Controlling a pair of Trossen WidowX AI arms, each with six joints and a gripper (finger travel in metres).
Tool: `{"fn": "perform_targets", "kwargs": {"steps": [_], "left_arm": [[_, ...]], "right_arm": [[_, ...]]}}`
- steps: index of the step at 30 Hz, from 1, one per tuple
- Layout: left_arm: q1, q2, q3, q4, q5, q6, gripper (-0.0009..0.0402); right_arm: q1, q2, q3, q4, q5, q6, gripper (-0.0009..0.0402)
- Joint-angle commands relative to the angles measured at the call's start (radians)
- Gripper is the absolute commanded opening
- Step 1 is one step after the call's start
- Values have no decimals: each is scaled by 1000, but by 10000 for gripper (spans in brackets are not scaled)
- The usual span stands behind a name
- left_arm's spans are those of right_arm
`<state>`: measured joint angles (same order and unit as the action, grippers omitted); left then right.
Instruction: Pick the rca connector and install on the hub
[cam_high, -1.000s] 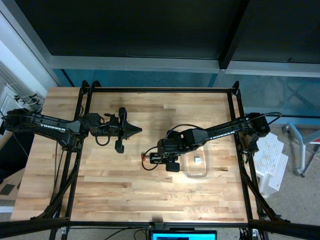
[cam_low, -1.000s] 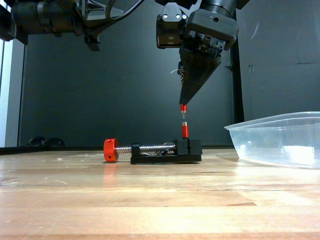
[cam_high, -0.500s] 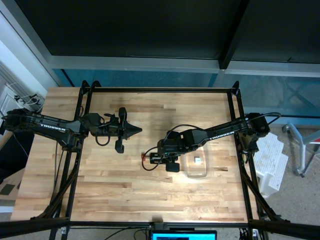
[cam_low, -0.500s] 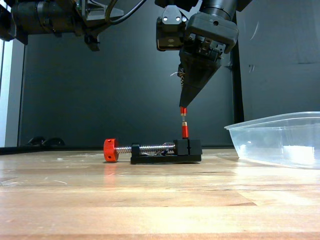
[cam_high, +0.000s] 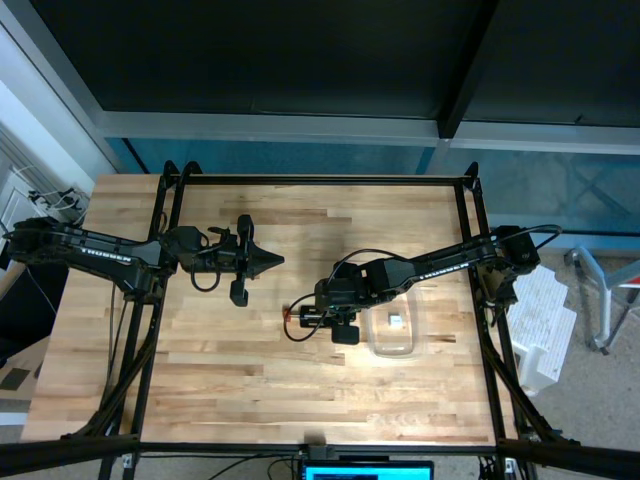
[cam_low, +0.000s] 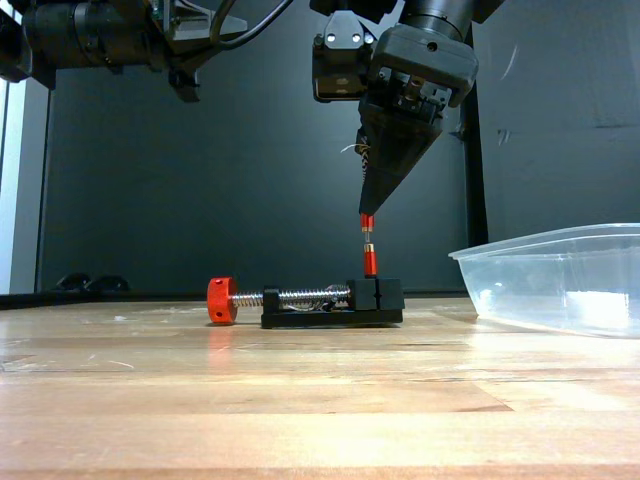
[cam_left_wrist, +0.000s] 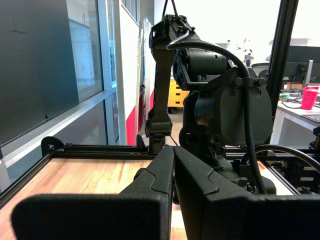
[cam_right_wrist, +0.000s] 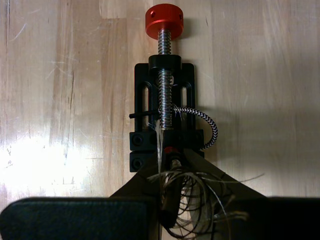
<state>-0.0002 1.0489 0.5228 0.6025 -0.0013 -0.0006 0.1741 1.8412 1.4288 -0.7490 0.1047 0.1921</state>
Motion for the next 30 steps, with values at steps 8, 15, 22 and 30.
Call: {"fn": "perform_targets", "kwargs": {"steps": [8, 15, 22, 30], "left_arm": [[0, 0, 0, 0, 0, 0, 0], [0, 0, 0, 0, 0, 0, 0], [0, 0, 0, 0, 0, 0, 0], [0, 0, 0, 0, 0, 0, 0]], "right_arm": [[0, 0, -4, 3, 0, 0, 0], [0, 0, -26, 29, 0, 3, 0], [0, 0, -53, 55, 0, 5, 0], [0, 13, -79, 94, 1, 4, 0]]}}
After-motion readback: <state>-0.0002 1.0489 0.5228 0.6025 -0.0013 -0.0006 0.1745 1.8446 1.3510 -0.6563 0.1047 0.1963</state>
